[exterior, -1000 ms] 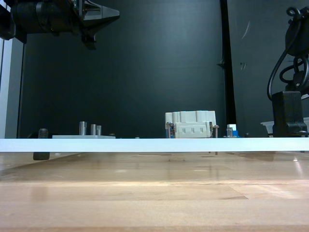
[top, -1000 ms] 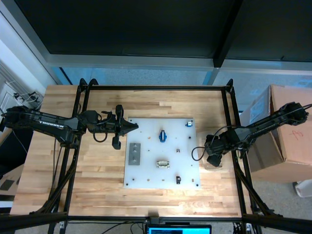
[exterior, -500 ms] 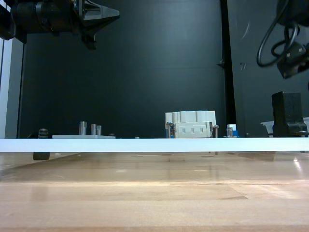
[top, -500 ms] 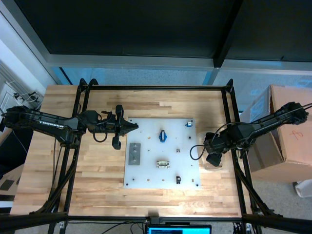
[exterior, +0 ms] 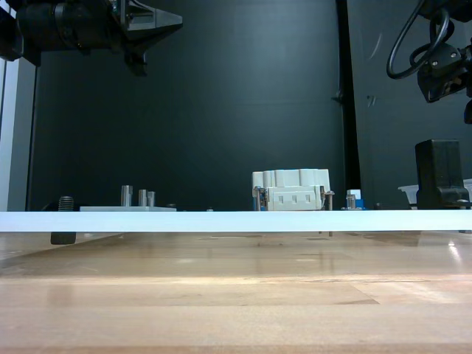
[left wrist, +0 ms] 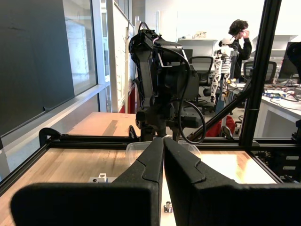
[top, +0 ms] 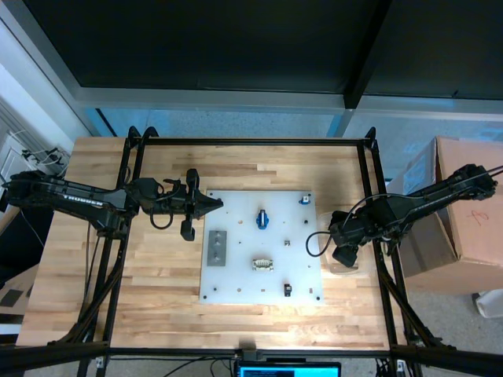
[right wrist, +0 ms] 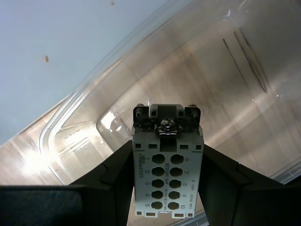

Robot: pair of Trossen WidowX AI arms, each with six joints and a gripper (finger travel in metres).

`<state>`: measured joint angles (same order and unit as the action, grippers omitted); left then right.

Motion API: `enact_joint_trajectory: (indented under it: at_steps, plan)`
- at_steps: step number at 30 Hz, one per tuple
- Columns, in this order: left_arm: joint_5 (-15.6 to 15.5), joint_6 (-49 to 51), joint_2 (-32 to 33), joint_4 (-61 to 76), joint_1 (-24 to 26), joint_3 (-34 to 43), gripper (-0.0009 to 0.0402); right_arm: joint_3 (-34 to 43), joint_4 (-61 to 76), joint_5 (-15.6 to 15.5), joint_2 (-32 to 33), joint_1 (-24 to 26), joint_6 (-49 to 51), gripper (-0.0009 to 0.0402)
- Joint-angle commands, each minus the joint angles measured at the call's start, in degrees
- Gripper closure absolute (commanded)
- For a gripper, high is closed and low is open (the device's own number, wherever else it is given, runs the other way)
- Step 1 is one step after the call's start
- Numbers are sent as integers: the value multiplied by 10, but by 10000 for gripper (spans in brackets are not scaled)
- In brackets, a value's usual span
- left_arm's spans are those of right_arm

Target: Remove the HAN10E connector from the taskboard and place in the container

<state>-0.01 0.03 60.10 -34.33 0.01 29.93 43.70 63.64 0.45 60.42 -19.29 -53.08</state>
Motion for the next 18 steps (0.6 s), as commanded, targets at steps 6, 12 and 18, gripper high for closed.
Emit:
enact_joint_trajectory:
  at_steps: [6,12,18]
  plan:
    - [0,0,0,0,0,0,393,-1,0,0,0,0,0,357]
    - [0,0,0,0,0,0,393,-1,0,0,0,-1,0,357]
    - [0,0,0,0,0,0,393,-27,-20,0,10,-1,-2,357]
